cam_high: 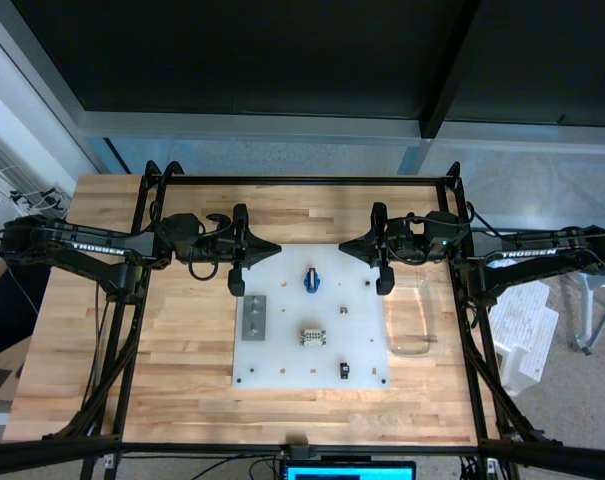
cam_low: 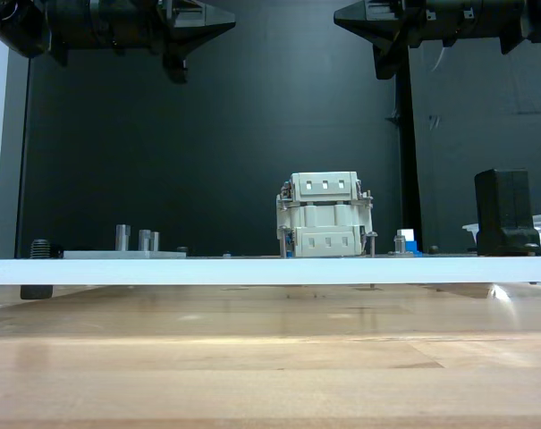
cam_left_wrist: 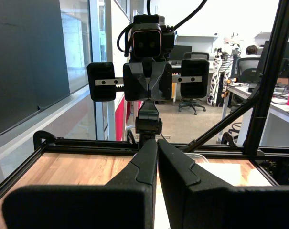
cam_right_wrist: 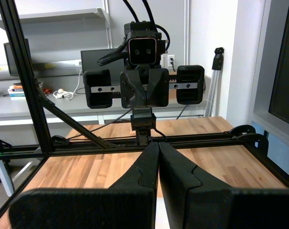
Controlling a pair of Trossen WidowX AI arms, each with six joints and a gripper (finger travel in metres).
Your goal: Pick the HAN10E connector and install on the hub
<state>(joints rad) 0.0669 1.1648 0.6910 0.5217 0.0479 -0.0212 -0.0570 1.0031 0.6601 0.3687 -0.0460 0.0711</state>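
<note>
The HAN10E connector (cam_low: 324, 186) sits on top of the hub (cam_low: 325, 238) mid-board, well apart from my claws. My left gripper (cam_high: 275, 247) and right gripper (cam_high: 344, 247) hover over the white board's (cam_high: 282, 375) far edge, pinched closed, holding nothing.

We read "TROSSEN" in white capitals on the left arm (cam_high: 85, 250), by the table's (cam_high: 182, 380) left edge, behind the left gripper (cam_high: 275, 247). The same word stands on the right arm (cam_high: 527, 254), just beyond the right edge, behind the right gripper (cam_high: 344, 247).
</note>
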